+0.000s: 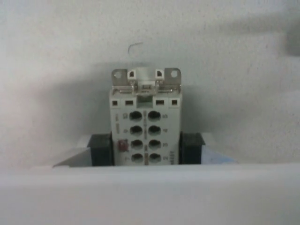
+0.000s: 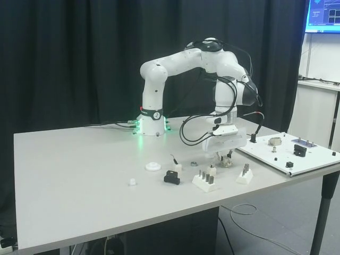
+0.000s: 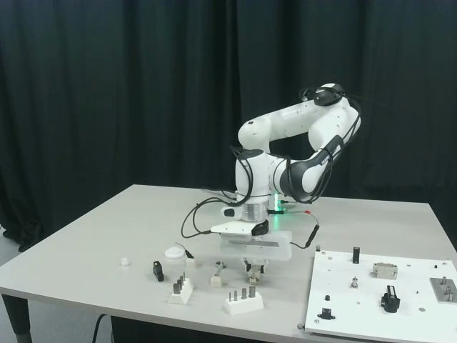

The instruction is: Insert waterproof.

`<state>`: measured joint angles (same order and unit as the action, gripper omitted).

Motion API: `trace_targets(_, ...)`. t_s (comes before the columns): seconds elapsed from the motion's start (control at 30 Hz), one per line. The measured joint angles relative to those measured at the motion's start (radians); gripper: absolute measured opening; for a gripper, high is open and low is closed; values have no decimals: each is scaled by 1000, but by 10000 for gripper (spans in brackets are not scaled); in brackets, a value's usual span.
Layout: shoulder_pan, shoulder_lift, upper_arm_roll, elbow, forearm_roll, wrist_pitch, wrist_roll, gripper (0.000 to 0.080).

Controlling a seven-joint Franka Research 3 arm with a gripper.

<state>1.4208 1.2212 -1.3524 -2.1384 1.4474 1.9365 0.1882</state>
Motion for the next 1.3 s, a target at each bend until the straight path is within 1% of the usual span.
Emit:
trace_targets(0.4, 3, 0, -18, 5, -2, -2, 19, 306)
trace_targets(0.77, 4, 0, -24, 5, -5, -5, 31, 305)
trace_targets(0.93, 5, 0, -31, 5, -5, -19, 94, 305)
trace_targets(1.03, 8, -1, -36, 7, -5, -28, 103, 305)
trace_targets(1.17, 17, -1, -50, 11, -4, -47, 112, 305)
trace_targets(1.3, 30, -2, -65, 17, -4, -64, 144, 305)
